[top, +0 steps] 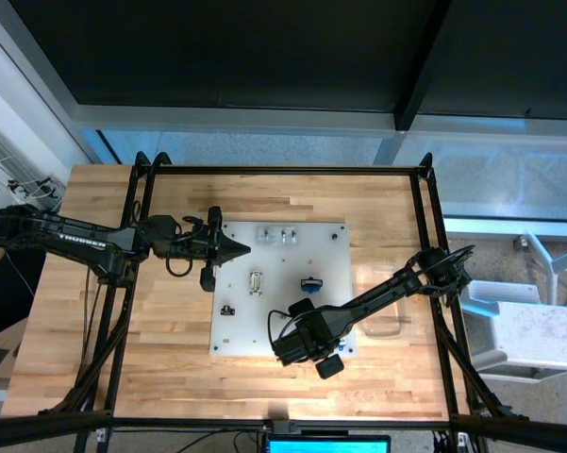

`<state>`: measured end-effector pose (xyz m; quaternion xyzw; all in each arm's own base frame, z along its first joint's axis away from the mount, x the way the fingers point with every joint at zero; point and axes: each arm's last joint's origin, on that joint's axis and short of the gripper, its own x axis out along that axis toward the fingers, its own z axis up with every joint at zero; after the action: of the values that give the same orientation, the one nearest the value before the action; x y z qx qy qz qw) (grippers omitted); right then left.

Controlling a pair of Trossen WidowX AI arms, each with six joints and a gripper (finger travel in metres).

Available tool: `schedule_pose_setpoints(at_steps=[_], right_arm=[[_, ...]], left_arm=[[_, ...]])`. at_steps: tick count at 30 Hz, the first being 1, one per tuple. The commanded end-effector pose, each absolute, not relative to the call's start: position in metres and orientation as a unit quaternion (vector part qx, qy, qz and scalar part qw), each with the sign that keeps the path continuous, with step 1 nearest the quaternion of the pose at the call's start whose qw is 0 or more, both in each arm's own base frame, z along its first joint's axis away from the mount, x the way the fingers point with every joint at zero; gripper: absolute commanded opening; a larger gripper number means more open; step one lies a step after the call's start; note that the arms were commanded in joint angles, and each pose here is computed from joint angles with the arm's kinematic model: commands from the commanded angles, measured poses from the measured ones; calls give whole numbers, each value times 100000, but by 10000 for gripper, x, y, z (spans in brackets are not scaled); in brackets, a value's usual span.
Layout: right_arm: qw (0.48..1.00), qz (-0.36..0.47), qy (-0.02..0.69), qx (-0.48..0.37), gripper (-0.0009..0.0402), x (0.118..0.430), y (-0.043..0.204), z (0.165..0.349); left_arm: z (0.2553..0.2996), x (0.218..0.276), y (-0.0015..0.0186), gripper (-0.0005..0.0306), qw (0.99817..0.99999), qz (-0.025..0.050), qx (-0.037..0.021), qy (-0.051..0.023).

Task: Pick the M12 fastener and fasten on the M12 threads

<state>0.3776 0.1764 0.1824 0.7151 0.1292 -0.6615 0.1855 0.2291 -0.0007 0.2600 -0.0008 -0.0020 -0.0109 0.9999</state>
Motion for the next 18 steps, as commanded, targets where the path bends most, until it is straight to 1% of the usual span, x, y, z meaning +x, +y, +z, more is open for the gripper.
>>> schedule_pose_setpoints(at_steps=[1, 5, 9, 13, 18], right_arm=[[18269, -65282, 13608, 72244, 154, 3751, 1767, 1931], [18432, -64130, 14396, 73078, 153, 3722, 1768, 2042], [22194, -61872, 18551, 73043, 153, 3710, 1768, 2134], [28803, -59876, 23732, 70866, 153, 3686, 1752, 2190], [37922, -58141, 31318, 64813, 153, 3633, 1725, 2204]], left_arm=[[2602, 2292, -7, 0, 99994, -1106, -83, -237], [2602, 2292, -7, 0, 99994, -1106, -83, -237], [2602, 2292, -7, 0, 99994, -1106, -83, -237], [2602, 2292, -7, 0, 99994, -1106, -83, -237], [2602, 2292, -6, 0, 99994, -1087, -83, -237]])
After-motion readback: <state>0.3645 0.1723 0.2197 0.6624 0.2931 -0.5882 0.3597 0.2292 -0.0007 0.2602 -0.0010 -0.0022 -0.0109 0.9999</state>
